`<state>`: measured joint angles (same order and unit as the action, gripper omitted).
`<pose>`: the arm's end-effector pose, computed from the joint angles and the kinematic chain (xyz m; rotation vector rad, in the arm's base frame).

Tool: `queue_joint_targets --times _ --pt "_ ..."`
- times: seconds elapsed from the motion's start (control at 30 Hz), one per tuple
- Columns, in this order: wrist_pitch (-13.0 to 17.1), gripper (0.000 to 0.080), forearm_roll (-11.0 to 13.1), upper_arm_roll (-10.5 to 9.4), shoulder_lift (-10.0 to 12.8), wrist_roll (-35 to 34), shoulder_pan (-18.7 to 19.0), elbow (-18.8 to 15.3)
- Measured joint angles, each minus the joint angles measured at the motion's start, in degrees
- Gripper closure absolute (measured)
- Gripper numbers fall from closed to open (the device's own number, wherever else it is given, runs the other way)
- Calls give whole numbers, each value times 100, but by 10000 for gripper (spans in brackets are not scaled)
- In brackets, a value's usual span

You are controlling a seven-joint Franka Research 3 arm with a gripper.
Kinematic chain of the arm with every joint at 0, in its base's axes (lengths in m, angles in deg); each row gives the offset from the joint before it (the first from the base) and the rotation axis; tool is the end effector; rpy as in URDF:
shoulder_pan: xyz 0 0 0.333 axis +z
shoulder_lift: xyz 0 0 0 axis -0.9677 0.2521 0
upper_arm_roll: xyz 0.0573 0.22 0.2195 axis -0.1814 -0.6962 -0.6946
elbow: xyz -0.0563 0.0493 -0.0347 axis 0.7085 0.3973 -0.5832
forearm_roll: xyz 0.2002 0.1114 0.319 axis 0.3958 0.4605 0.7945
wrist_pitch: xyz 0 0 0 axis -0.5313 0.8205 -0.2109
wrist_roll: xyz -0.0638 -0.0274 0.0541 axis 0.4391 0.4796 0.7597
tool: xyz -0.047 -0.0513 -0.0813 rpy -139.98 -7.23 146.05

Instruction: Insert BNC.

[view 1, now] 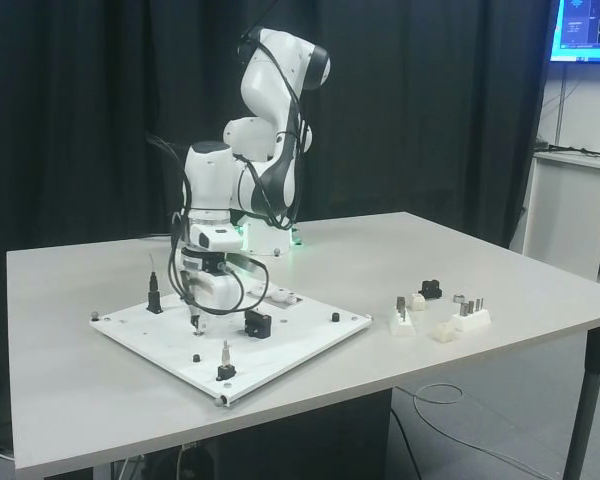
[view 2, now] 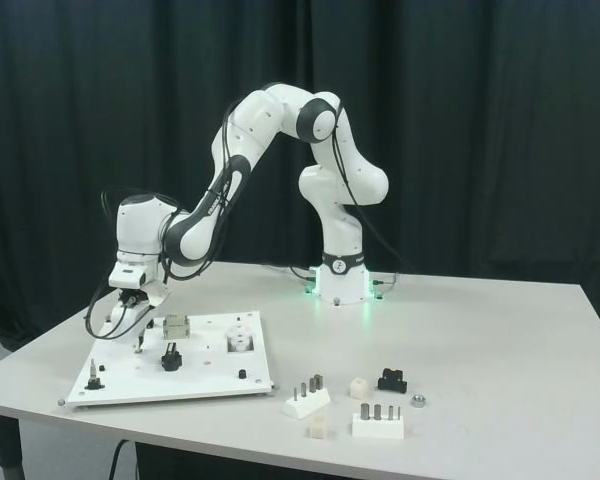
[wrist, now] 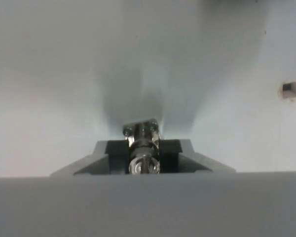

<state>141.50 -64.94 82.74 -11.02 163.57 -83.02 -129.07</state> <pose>0.5193 -0.3647 0.2141 2.6752 1.4196 -0.0228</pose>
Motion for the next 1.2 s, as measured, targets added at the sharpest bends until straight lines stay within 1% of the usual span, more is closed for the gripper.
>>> queue_joint_targets --times 0.1,0.23,0.4,0.5,0.63,0.97,1.1,1.2 --pt "31 682 4 -4 -9 163 0 -20" --pt "136 682 35 -15 -35 164 0 -82" --pt "255 682 240 -17 -72 67 1 -172" --pt "332 682 364 -17 -91 -111 2 -223" --pt "392 682 438 -20 -105 -393 6 -260" --pt "406 682 443 -17 -108 -1282 15 -268" --pt "401 682 442 0 -113 -1447 30 -269" --pt "390 682 442 23 -120 -1732 50 -269"
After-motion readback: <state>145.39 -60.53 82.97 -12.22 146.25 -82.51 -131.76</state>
